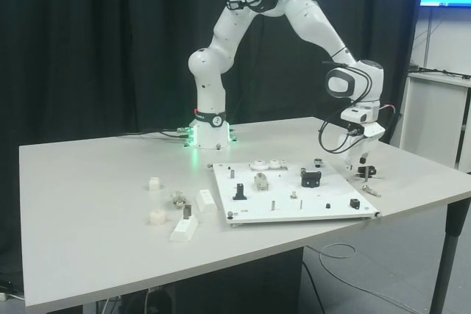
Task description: Remove bolt 4.
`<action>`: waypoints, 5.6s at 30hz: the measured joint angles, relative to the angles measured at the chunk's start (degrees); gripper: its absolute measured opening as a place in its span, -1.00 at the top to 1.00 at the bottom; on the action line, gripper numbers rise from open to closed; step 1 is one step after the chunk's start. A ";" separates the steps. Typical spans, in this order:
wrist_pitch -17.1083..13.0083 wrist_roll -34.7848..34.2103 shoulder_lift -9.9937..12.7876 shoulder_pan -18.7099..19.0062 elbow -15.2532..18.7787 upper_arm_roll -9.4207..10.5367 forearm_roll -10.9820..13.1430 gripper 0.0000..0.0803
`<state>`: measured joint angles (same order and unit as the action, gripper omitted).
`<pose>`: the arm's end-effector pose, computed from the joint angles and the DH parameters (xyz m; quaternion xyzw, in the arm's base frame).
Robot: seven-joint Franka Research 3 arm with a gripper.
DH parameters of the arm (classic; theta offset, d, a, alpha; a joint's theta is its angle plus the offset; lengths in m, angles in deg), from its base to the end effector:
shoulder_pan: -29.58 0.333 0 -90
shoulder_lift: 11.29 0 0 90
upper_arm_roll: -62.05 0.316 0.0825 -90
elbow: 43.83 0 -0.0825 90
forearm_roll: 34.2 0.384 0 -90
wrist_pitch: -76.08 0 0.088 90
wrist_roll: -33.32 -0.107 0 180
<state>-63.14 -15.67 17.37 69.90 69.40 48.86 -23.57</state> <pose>0.5411 0.2822 0.2160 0.9690 -0.2466 -0.0136 0.0050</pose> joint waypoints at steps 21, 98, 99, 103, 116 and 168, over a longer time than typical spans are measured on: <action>5.68 -1.14 -0.60 0.11 -2.90 0.02 0.03 -0.99; 11.53 -28.21 -8.19 0.05 2.38 -2.93 -4.40 -0.99; 11.52 -29.62 -8.62 0.03 2.92 -3.14 -4.81 -0.99; 11.20 -35.11 -10.35 -0.02 5.09 -3.97 -6.25 -0.99; 7.89 -55.23 -15.79 -0.12 13.39 -5.43 -8.78 -0.99; -14.19 -81.41 -14.77 1.21 25.34 -5.93 5.88 -0.99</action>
<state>-77.33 -97.08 2.60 71.11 94.74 42.93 -17.70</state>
